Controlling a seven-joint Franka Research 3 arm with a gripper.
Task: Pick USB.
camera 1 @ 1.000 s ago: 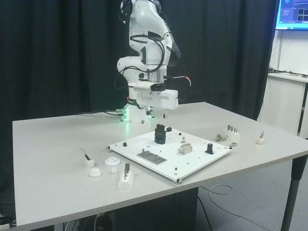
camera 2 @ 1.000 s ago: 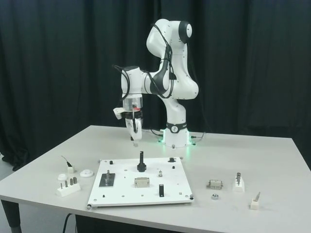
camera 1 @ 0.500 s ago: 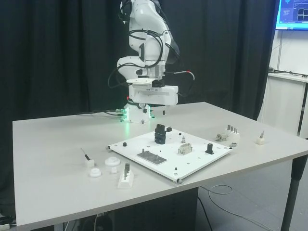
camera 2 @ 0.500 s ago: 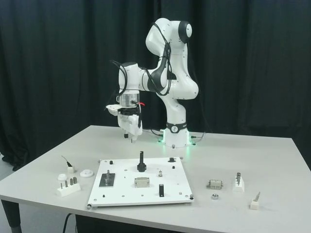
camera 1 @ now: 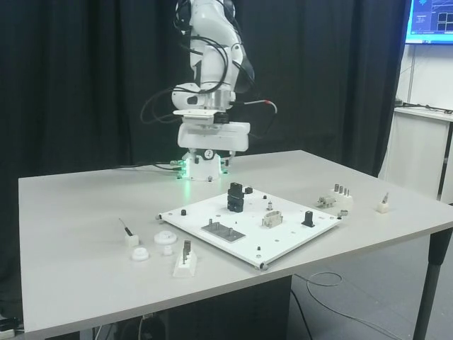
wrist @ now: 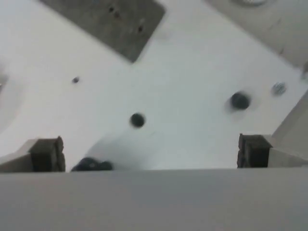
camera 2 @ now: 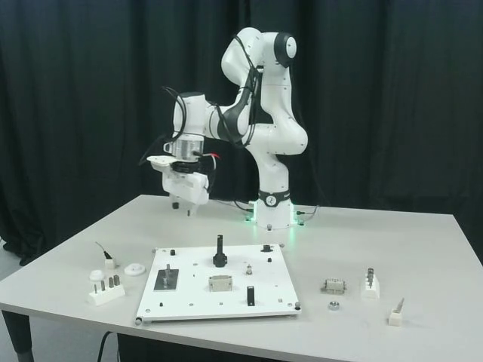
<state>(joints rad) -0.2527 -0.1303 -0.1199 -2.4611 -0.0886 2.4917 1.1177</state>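
My gripper (camera 1: 207,157) (camera 2: 182,207) hangs open and empty high above the table, behind the white board's (camera 1: 283,237) (camera 2: 226,303) far left corner. In the wrist view its fingers (wrist: 45,154) stand wide apart with nothing between them, over the white board (wrist: 192,72) and a grey plate (wrist: 110,21). A small white block with a thin black lead (camera 1: 128,234) (camera 2: 106,259) stands on the table left of the board; it may be the USB, I cannot tell for sure. It is far from the gripper.
The board carries a black post (camera 2: 219,256), a grey plate (camera 2: 166,277) and a small metal box (camera 2: 220,283). Left of it lie white gears (camera 2: 134,268) and a peg holder (camera 2: 106,290). More small holders (camera 2: 369,285) stand to the right. The arm's base (camera 2: 273,211) is at the back.
The arm has swung the gripper away from over the board's rear toward the table's left side and raised it slightly. The wrist has turned. Nothing on the table has moved.
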